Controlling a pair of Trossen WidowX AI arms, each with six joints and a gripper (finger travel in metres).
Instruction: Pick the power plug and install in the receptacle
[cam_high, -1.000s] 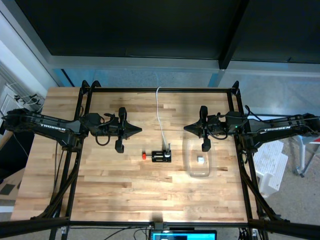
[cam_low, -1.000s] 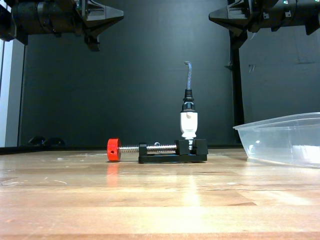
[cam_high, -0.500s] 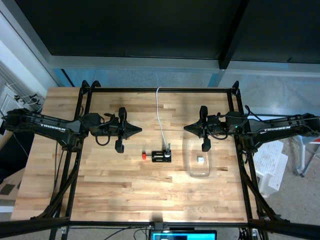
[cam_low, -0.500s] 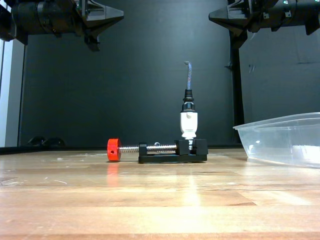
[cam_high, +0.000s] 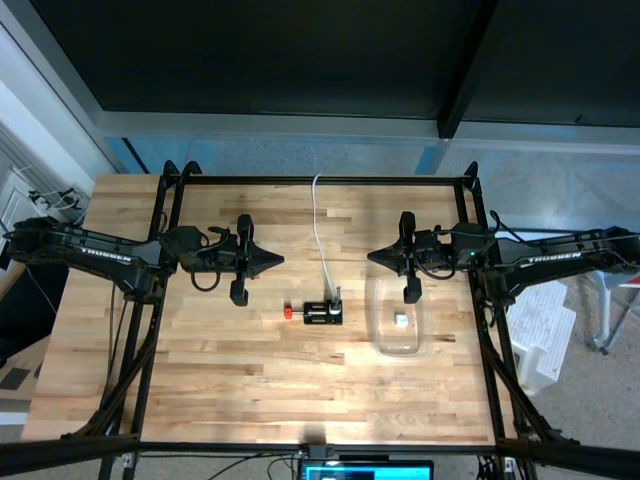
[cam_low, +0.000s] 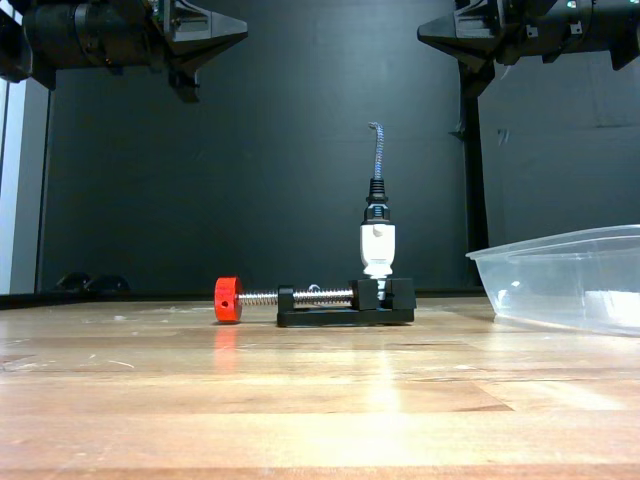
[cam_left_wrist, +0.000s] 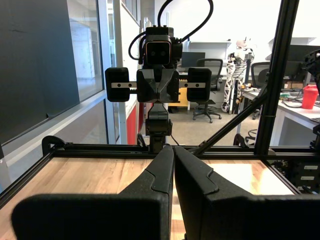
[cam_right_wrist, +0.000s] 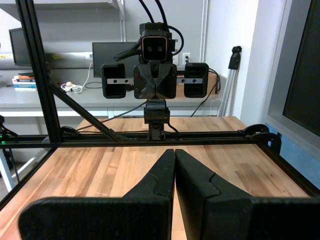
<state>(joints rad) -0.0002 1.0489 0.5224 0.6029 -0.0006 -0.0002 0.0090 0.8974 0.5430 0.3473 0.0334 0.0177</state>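
The receptacle (cam_high: 336, 301) (cam_low: 377, 245) is a white socket body standing upright in a black clamp block (cam_high: 322, 314) (cam_low: 345, 303) with a red knob (cam_high: 288, 312) (cam_low: 228, 300). Its white cable (cam_high: 321, 230) runs to the table's far edge. The power plug is out of view. My left gripper (cam_high: 280, 260) (cam_low: 243, 37) (cam_left_wrist: 173, 148) hovers high, left of the clamp, shut and holding nothing. Facing it from the right, my right gripper (cam_high: 370, 257) (cam_low: 421, 38) (cam_right_wrist: 174, 151) also hangs high, shut and holding nothing.
A clear oblong plastic tray (cam_high: 378, 325) (cam_low: 560, 280) lies right of the clamp, below the right gripper, with a tiny white cube (cam_high: 400, 319) inside. A black frame (cam_high: 320, 181) borders the wooden table at the back and sides.
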